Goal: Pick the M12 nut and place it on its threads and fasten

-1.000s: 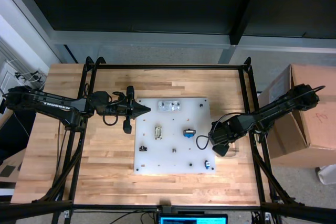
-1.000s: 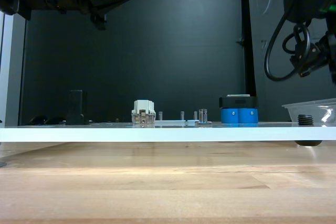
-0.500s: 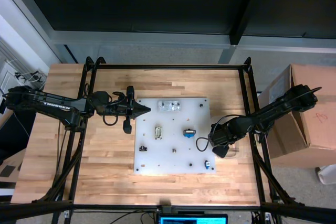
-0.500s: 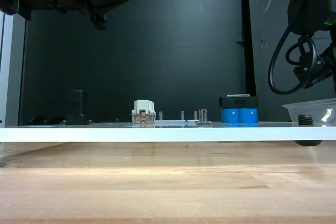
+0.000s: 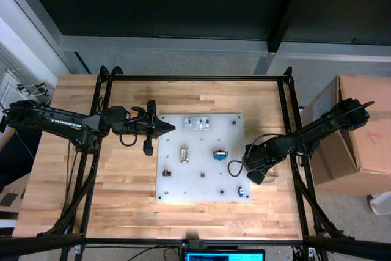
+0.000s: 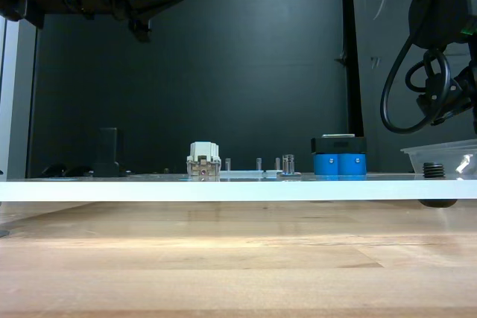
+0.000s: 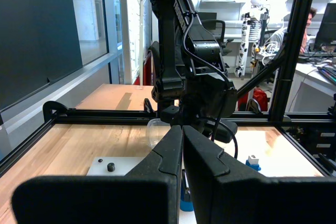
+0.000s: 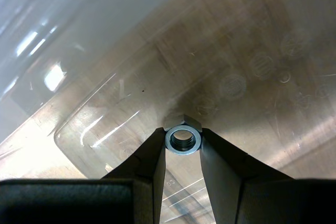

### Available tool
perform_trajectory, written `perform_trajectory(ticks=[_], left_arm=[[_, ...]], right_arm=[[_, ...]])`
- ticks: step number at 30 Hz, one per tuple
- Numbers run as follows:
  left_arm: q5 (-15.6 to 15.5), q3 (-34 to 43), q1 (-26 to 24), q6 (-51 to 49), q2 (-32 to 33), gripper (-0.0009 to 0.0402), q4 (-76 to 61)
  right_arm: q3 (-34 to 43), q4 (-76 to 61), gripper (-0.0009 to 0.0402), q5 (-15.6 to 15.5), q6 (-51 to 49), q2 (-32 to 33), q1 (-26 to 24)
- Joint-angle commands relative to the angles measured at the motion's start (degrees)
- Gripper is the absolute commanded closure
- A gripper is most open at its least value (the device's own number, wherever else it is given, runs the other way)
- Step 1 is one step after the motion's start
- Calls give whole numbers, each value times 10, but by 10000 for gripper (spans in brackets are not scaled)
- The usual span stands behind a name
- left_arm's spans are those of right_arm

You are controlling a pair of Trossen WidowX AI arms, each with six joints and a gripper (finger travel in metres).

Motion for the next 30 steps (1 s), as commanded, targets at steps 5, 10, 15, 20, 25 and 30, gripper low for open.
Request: perform_trajectory(ticks=[5, 10, 15, 20, 25, 30], left_arm=[[0, 0, 0, 0, 0, 393, 0], [0, 0, 0, 0, 0, 393, 0], [0, 0, 0, 0, 0, 393, 0], [0, 0, 0, 0, 0, 393, 0], [0, 0, 0, 0, 0, 393, 0], [0, 0, 0, 0, 0, 393, 0]], right_arm=[[22, -17, 368, 0, -21, -9, 1], [64, -74, 374, 0, -89, -17, 1], [114, -112, 373, 0, -281, -19, 3], [160, -141, 373, 0, -502, -14, 11], [216, -163, 374, 0, -728, 16, 22], [282, -171, 374, 1, -827, 64, 28]])
